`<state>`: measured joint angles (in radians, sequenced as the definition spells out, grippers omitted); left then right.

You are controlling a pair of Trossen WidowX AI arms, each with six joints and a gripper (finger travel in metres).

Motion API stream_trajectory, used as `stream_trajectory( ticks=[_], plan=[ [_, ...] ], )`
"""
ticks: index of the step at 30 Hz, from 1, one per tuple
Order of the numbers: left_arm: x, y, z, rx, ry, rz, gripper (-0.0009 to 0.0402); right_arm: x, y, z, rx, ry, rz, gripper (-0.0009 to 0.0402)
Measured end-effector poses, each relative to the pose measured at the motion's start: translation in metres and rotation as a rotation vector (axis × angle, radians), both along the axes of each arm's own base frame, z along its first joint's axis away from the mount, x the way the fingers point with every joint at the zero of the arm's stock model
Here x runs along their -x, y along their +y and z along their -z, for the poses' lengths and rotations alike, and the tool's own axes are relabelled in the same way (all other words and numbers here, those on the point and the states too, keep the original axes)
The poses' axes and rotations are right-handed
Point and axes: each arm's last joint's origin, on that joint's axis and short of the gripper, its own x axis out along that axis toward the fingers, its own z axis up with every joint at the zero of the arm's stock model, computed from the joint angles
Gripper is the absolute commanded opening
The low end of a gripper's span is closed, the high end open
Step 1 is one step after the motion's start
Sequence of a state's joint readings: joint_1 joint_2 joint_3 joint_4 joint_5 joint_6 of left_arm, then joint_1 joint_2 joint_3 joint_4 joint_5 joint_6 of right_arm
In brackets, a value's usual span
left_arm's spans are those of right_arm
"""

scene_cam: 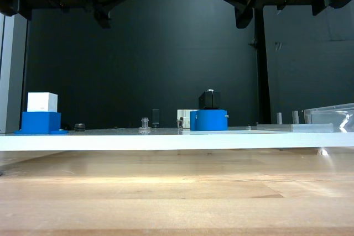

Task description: Pick the 16mm cylinder and install on the taskboard

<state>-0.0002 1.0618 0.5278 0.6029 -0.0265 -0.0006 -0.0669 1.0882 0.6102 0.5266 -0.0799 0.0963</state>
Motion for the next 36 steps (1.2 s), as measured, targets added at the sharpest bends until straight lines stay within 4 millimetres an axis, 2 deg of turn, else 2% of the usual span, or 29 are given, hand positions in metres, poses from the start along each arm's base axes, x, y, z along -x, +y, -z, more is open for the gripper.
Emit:
stream_trajectory(
  ticks=[30, 36],
  plan=[
    [-0.0001, 0.0000, 0.0001, 0.000, 0.001, 0.000, 0.0000, -0.0001, 0.0000, 0.0001, 0.000, 0.000, 0.000, 0.0000],
    [-0.0001, 0.0000, 0.0001, 0.000, 0.001, 0.000, 0.0000, 0.0004, 0.0001, 0.0054, -0.026, 0.060, 0.000, 0.0000]
  ],
)
